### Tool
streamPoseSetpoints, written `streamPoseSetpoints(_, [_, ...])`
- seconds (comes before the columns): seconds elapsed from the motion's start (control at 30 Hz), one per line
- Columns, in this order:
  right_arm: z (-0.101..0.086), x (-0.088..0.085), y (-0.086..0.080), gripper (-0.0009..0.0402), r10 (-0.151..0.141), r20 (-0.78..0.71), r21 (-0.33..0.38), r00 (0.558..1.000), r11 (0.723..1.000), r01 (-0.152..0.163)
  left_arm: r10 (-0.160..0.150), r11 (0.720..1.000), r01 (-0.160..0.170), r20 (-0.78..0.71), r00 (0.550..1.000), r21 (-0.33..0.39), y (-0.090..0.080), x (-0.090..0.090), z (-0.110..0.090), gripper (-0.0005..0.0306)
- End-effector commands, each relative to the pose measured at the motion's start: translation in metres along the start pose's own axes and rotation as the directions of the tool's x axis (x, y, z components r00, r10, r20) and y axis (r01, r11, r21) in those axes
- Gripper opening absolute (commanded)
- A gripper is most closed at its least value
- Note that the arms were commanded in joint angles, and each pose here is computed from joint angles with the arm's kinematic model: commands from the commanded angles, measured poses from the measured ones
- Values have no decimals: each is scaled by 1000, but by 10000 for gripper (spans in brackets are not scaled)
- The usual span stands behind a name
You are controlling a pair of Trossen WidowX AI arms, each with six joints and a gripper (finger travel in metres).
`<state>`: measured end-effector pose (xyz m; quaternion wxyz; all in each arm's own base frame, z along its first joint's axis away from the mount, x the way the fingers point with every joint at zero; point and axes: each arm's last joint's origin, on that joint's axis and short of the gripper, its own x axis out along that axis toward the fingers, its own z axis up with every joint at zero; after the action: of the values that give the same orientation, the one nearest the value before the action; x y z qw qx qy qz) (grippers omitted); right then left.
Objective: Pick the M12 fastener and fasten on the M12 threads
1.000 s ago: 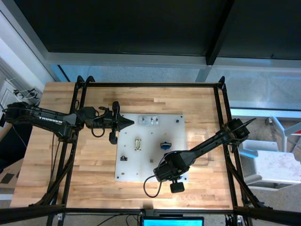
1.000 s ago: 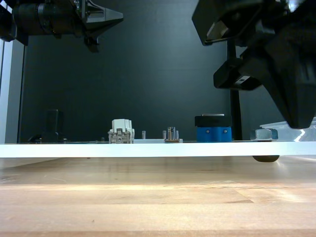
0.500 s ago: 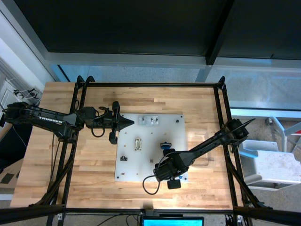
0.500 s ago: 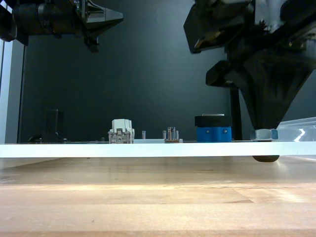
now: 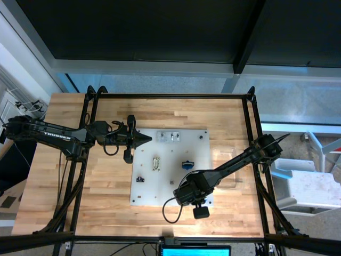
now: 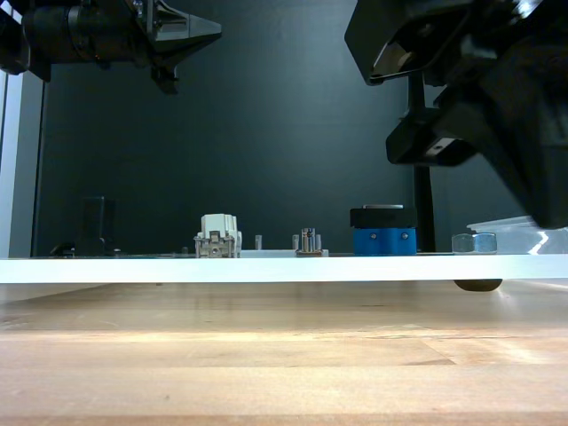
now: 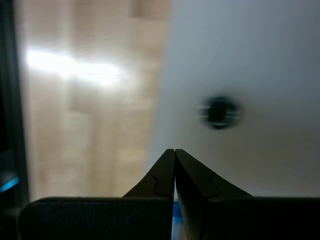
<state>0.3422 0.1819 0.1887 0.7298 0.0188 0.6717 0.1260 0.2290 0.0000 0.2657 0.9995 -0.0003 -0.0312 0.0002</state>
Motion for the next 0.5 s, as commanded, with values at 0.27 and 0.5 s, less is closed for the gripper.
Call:
streamPoseSetpoints(0.27, [1, -1, -6, 0, -202, 58, 46, 978, 979, 199, 0, 1000, 0, 0, 1000, 0, 0, 0, 0, 0])
streamPoseSetpoints(0.5, [5, -1, -6, 0, -220, 109, 51, 969, 975, 215, 0, 1000, 0, 0, 1000, 0, 0, 0, 0, 0])
